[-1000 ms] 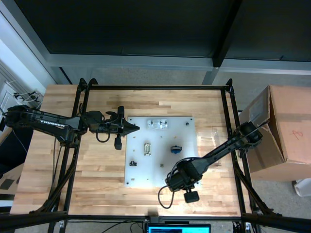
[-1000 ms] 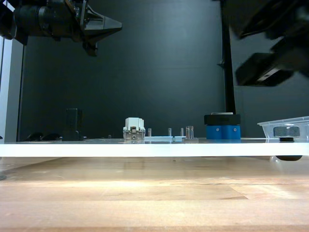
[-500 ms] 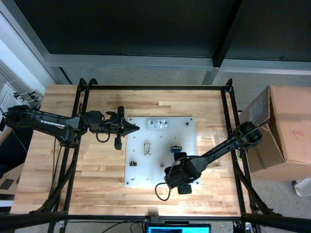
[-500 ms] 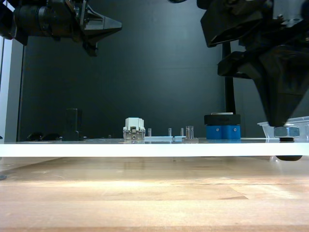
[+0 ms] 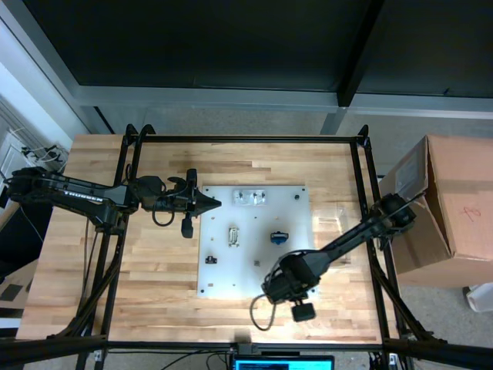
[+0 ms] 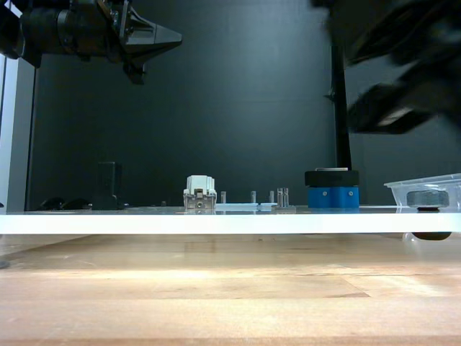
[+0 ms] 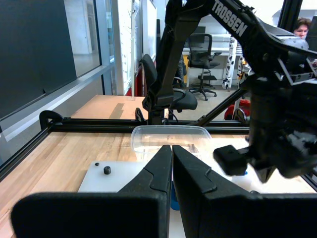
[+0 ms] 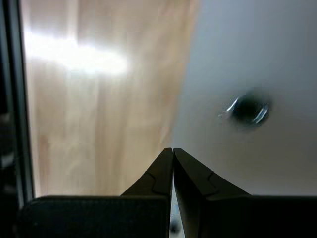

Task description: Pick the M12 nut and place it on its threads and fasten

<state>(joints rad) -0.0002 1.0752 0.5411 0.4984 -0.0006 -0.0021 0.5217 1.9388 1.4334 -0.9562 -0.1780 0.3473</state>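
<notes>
Black left gripper at upper left; black right gripper at lower centre. White board on pale plank-striped table, with a blue block. Silver-grey nut.

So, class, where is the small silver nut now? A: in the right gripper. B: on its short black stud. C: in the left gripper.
B: the nut sits on its stud, clear of the shut right gripper above the white board; the shut left gripper hangs by its left edge.
</notes>
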